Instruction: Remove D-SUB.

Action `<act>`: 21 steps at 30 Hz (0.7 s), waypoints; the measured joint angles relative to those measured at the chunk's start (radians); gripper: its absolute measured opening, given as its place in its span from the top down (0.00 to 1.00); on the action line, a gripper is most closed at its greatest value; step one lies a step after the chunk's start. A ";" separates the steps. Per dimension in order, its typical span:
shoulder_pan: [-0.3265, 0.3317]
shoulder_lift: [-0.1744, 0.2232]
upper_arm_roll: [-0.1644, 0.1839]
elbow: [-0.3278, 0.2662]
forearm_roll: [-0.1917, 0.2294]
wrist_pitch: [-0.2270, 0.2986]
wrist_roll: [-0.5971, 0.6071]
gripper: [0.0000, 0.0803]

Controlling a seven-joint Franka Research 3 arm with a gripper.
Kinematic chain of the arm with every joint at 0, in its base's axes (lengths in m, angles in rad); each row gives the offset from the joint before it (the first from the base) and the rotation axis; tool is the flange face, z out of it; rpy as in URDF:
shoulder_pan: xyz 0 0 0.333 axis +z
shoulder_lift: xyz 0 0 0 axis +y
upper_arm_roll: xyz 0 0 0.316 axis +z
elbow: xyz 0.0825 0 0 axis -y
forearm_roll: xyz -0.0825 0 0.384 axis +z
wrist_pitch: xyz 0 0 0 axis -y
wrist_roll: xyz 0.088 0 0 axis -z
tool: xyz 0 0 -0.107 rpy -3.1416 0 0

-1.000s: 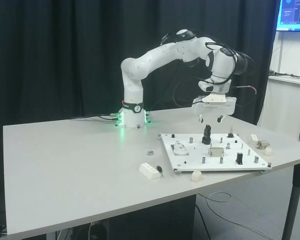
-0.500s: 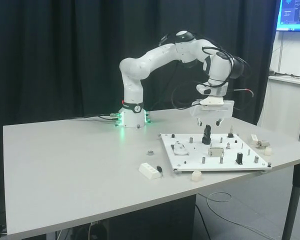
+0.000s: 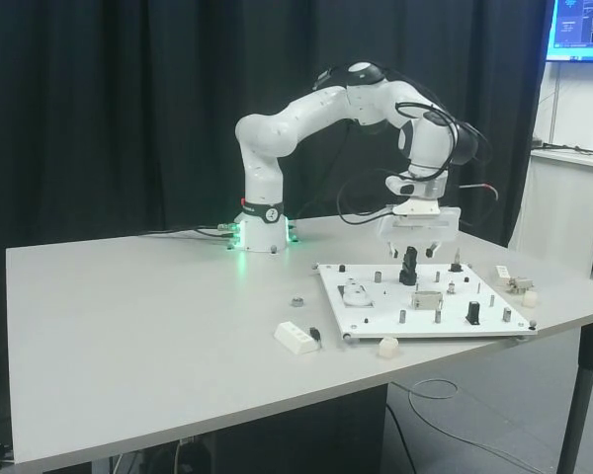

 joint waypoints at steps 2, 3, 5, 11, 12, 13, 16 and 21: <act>0.000 0.000 0.005 -0.001 0.000 0.005 0.000 0.00; 0.000 0.000 0.008 -0.001 0.000 0.007 0.000 0.00; 0.000 0.000 0.011 -0.001 0.000 0.009 0.000 0.00; 0.000 0.000 0.015 -0.001 0.000 0.009 0.000 0.16; 0.000 0.000 0.015 -0.001 0.000 0.009 0.000 0.16; 0.000 0.000 0.015 -0.001 0.000 0.009 0.000 0.16; 0.000 0.000 0.015 -0.002 0.000 0.009 0.000 0.16; 0.000 0.000 0.014 -0.002 0.000 0.009 -0.001 0.59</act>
